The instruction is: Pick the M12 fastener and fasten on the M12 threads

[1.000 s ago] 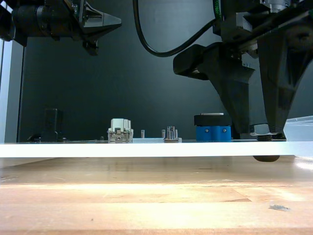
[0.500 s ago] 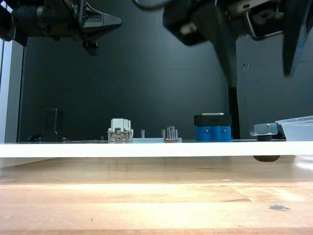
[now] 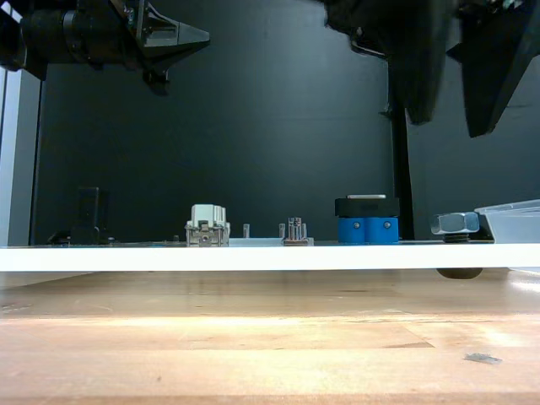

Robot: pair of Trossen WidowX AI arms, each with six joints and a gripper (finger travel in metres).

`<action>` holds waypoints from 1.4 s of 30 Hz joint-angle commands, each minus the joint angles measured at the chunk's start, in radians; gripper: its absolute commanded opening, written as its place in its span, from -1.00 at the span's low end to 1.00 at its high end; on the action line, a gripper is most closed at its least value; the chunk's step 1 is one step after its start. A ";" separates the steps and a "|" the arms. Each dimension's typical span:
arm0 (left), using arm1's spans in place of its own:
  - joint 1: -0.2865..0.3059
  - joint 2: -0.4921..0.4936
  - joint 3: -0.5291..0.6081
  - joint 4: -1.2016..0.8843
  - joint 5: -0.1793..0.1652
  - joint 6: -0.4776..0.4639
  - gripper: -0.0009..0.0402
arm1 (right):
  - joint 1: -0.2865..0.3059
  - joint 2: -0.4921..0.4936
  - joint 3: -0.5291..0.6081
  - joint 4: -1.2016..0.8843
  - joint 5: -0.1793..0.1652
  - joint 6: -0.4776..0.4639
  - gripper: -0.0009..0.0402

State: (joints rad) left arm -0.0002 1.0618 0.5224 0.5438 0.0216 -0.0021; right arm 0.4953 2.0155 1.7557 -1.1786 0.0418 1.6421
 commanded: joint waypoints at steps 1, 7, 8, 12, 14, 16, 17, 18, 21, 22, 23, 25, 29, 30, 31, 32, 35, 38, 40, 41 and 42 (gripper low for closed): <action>0.000 0.000 0.000 0.000 0.000 0.000 -0.96 | 0.001 0.003 -0.002 -0.012 0.001 -0.209 -0.04; 0.000 0.000 0.000 0.000 0.000 0.000 -0.96 | 0.001 0.003 -0.013 -0.015 0.053 -0.559 -0.04; 0.000 0.000 0.000 0.000 0.000 0.000 -0.96 | 0.000 0.003 -0.014 -0.014 0.054 -0.661 -0.04; 0.000 0.000 0.000 0.000 0.000 0.000 -0.96 | 0.000 0.002 -0.014 -0.010 0.090 -0.915 -0.04; 0.000 0.000 0.000 0.000 0.000 0.000 -0.96 | 0.000 0.002 -0.014 -0.018 0.089 -0.947 -0.06; 0.000 0.000 0.000 0.000 0.000 0.000 -0.96 | 0.000 0.007 -0.017 -0.013 0.089 -0.975 -0.11; 0.000 0.000 0.000 0.000 0.000 0.000 -0.96 | -0.001 0.008 -0.019 -0.009 0.089 -0.978 -0.14; 0.000 0.000 0.000 0.000 0.000 0.000 -0.96 | -0.002 0.009 -0.024 -0.005 0.089 -0.978 -0.19; 0.000 0.000 0.000 0.000 0.000 0.000 -0.96 | -0.005 0.017 -0.035 -0.001 0.088 -0.977 -0.41; 0.000 0.000 0.000 0.000 0.000 0.000 -0.96 | -0.005 0.021 -0.035 -0.001 0.088 -0.976 -0.51; 0.000 0.000 0.000 0.000 0.000 0.000 -0.96 | -0.005 0.022 -0.035 0.000 0.088 -0.978 -0.61; 0.000 0.000 0.000 0.000 0.000 0.000 -0.96 | -0.005 0.026 -0.038 0.013 0.087 -0.990 -0.85; 0.000 0.000 0.000 0.000 0.000 0.000 -0.96 | -0.004 0.040 -0.039 0.035 0.079 -1.027 -0.91; 0.000 0.000 0.000 0.000 0.000 0.000 -0.96 | -0.005 0.040 -0.040 0.037 0.077 -1.036 -0.92; 0.000 0.000 0.000 0.000 0.000 0.000 -0.96 | -0.005 0.046 -0.044 0.046 0.065 -1.048 -0.94; 0.000 0.000 0.000 0.000 0.000 0.000 -0.96 | -0.004 0.052 -0.048 0.055 0.054 -1.059 -0.97; 0.000 0.000 0.000 0.000 0.000 0.000 -0.96 | -0.003 0.055 -0.073 0.085 0.051 -1.067 -0.96; 0.000 0.000 0.000 0.000 0.000 0.000 -0.96 | -0.002 0.055 -0.095 0.111 0.040 -1.064 -0.96; 0.000 0.000 0.000 0.000 0.000 0.000 -0.96 | -0.002 0.055 -0.102 0.120 0.041 -1.065 -0.96; 0.000 0.000 0.000 0.000 0.000 0.000 -0.96 | -0.002 0.055 -0.104 0.122 0.041 -1.065 -0.96; 0.000 0.000 0.000 0.000 0.000 0.000 -0.96 | -0.002 0.055 -0.104 0.122 0.041 -1.067 -0.96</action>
